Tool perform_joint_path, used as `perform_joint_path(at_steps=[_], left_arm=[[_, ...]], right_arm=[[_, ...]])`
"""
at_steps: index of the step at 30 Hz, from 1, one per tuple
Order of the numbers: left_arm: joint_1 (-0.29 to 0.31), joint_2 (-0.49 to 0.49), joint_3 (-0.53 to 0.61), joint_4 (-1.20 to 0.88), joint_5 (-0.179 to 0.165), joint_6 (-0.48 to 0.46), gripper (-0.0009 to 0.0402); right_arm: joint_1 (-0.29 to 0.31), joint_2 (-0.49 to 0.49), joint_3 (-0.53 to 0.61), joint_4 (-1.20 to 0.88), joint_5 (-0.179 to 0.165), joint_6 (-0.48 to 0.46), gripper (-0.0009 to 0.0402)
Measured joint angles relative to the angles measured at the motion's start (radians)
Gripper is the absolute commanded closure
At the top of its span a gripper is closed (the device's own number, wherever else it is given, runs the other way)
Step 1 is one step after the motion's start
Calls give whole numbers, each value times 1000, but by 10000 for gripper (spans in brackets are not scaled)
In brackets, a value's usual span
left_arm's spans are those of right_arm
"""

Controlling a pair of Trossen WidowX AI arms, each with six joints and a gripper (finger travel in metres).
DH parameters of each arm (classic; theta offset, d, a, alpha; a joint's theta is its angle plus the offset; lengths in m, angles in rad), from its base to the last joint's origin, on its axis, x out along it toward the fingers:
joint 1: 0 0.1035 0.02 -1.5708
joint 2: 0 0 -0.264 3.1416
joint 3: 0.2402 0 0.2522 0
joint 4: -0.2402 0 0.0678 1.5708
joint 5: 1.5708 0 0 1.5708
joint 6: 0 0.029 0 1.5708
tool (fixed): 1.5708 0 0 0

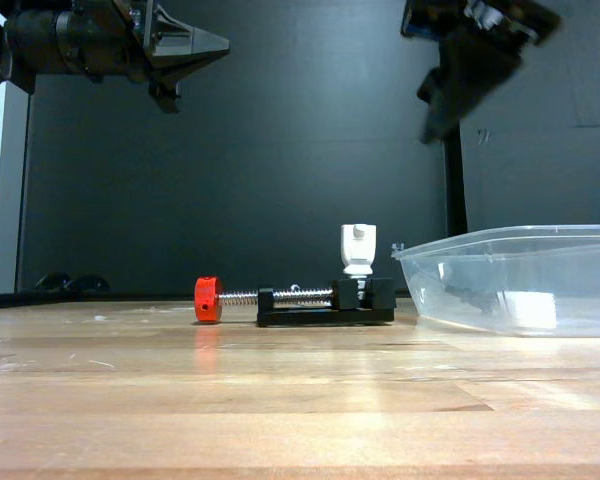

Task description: Remove the power plug from the receptacle and place in the container

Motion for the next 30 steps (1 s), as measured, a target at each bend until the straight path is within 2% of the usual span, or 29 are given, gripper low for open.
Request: perform_joint_path(at_steps=[2, 7, 10, 13, 21, 25, 28, 30], left_arm=[[0, 0, 0, 0, 0, 0, 393], [0, 0, 0, 0, 0, 0, 393], [0, 0, 0, 0, 0, 0, 393], [0, 0, 0, 0, 0, 0, 393], [0, 0, 0, 0, 0, 0, 393], [0, 0, 0, 0, 0, 0, 393], [0, 0, 0, 0, 0, 0, 393], [0, 0, 0, 0, 0, 0, 393]], right_arm=[[-15, -35, -19, 71, -18, -11, 312], [-74, -96, -72, 238, -94, -48, 398], [-103, -124, -102, 320, -106, -72, 383], [-114, -146, -143, 428, -113, -74, 389], [-126, -208, -296, 795, -111, -93, 393], [-141, -230, -356, 912, -115, -91, 393], [-158, -246, -391, 967, -156, -82, 393], [-166, -257, -415, 1004, -169, -72, 393]])
